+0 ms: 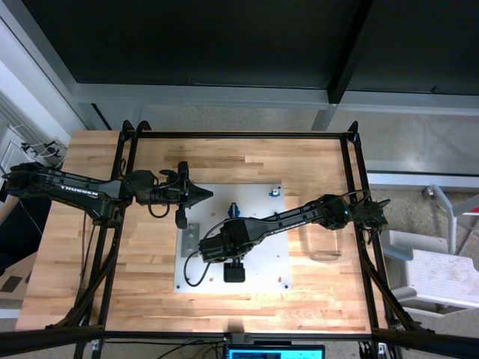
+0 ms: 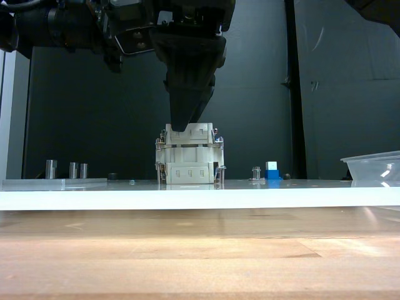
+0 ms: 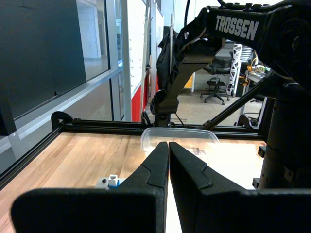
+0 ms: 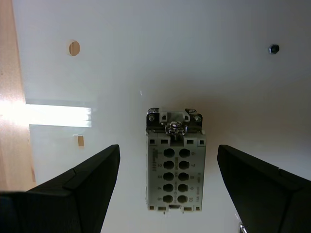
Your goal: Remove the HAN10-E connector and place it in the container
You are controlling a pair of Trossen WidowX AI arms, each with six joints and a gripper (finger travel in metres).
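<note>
The HAN10-E connector [image 4: 175, 162] is a light grey-beige block with ten dark pin holes, standing on the white board [image 4: 218, 63]. My right gripper [image 4: 167, 148] hangs straight above it, open, one finger to each side and neither touching. In the low view the connector [image 2: 189, 156] stands upright on the board, and the right gripper [image 2: 189, 125] ends just above its top. From above, the right gripper [image 1: 234, 269] hides the connector. The clear container [image 1: 325, 239] sits off the board's right edge. My left gripper [image 1: 208, 196] is shut and empty over the board's far left corner.
A grey metal plate [image 1: 192, 239] with holes lies at the board's left edge, and a small blue piece [image 1: 275, 192] stands near its far edge. The left wrist view shows the container [image 3: 180, 138] ahead of the shut fingers [image 3: 160, 160]. A black frame rail [image 1: 239, 134] rings the table.
</note>
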